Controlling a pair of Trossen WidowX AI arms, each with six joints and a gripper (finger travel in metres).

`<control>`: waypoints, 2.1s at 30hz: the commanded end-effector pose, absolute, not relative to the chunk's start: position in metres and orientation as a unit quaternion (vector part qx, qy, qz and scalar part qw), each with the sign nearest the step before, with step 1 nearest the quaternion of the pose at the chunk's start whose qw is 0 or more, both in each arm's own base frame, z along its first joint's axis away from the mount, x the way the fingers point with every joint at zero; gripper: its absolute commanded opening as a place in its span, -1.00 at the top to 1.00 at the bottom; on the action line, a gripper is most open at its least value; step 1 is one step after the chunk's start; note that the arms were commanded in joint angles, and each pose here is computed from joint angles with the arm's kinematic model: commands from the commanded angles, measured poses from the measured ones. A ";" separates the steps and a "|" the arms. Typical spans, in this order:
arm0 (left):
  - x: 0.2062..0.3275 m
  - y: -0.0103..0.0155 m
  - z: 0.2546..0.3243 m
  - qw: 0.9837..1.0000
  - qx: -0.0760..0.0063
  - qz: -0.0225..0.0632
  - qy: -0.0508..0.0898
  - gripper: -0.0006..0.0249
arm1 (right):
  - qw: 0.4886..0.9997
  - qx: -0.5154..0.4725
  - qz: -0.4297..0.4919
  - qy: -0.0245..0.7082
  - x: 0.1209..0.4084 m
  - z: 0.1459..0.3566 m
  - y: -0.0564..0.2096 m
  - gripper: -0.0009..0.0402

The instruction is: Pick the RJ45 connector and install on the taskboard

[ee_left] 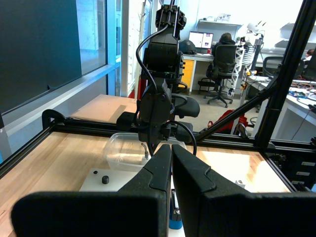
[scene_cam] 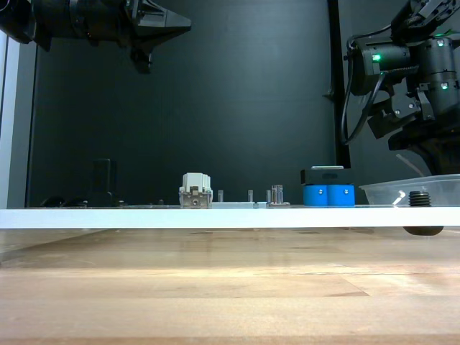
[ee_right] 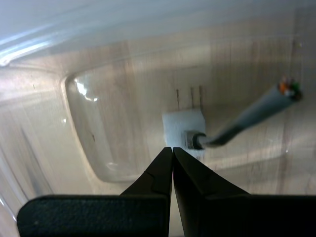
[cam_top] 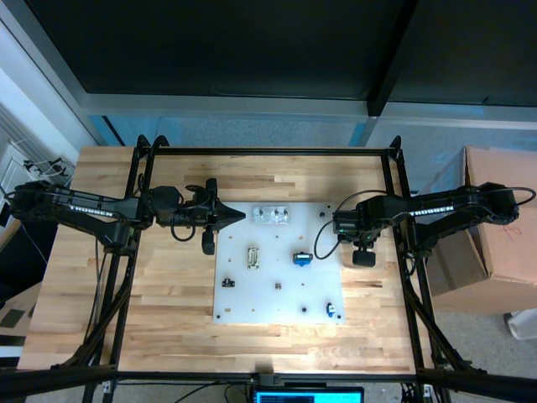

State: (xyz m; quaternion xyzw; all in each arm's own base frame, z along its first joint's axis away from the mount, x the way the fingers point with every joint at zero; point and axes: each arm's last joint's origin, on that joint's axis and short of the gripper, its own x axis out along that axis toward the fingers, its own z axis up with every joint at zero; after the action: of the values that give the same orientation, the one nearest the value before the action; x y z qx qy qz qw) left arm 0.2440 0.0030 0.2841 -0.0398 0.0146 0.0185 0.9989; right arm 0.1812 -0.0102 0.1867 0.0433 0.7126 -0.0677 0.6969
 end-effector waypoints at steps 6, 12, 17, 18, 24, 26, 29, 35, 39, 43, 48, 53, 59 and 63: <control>0.244 0.0031 0.2843 0.999 -0.040 0.019 0.014 0.95 | 0.697 0.040 -0.064 0.713 0.184 0.208 -0.010 0.96; 0.244 0.0030 0.2843 0.999 -0.040 0.019 0.014 0.95 | 0.714 0.039 -0.063 0.696 0.186 0.232 -0.010 0.96; 0.244 0.0030 0.2843 0.999 -0.040 0.019 0.014 0.95 | 0.726 0.040 -0.064 0.683 0.183 0.252 -0.010 0.96; 0.244 0.0031 0.2843 0.999 -0.040 0.019 0.014 0.95 | 0.728 0.041 -0.064 0.682 0.183 0.255 -0.010 0.96; 0.244 0.0031 0.2843 0.999 -0.040 0.019 0.014 0.95 | 0.731 0.041 -0.063 0.678 0.182 0.260 -0.010 0.96; 0.244 0.0030 0.2843 0.999 -0.040 0.019 0.014 0.94 | 0.729 0.045 -0.062 0.681 0.182 0.260 -0.010 0.96; 0.244 0.0031 0.2843 0.999 -0.040 0.019 0.014 0.94 | 0.721 0.046 -0.061 0.689 0.181 0.259 -0.010 0.96; 0.244 0.0031 0.2843 0.999 -0.040 0.019 0.014 0.95 | 0.696 0.035 -0.053 0.715 0.187 0.257 -0.010 0.77; 0.244 0.0030 0.2843 0.999 -0.040 0.019 0.014 0.94 | 0.696 0.024 -0.050 0.715 0.194 0.256 -0.013 0.44; 0.244 0.0030 0.2843 0.999 -0.040 0.019 0.014 0.95 | 0.691 0.037 -0.063 0.719 0.200 0.250 -0.021 0.12; 0.244 0.0030 0.2843 0.999 -0.040 0.019 0.014 0.94 | 0.673 0.036 -0.077 0.735 0.207 0.240 -0.026 -0.10; 0.244 0.0030 0.2843 0.999 -0.040 0.019 0.014 0.95 | 0.652 0.037 -0.077 0.753 0.214 0.229 -0.027 -0.07; 0.244 0.0031 0.2843 0.999 -0.040 0.019 0.014 0.95 | 0.634 0.031 -0.070 0.770 0.223 0.215 -0.026 -0.02; 0.244 0.0031 0.2843 0.999 -0.040 0.019 0.014 0.94 | 0.637 0.025 -0.064 0.768 0.225 0.208 -0.024 -0.02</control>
State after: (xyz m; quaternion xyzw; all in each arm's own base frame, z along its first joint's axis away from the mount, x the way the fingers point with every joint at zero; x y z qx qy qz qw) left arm 0.2440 0.0030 0.2841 -0.0398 0.0146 0.0185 0.9989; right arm 0.2252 -0.0244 0.2100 0.0258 0.7682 -0.0664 0.6363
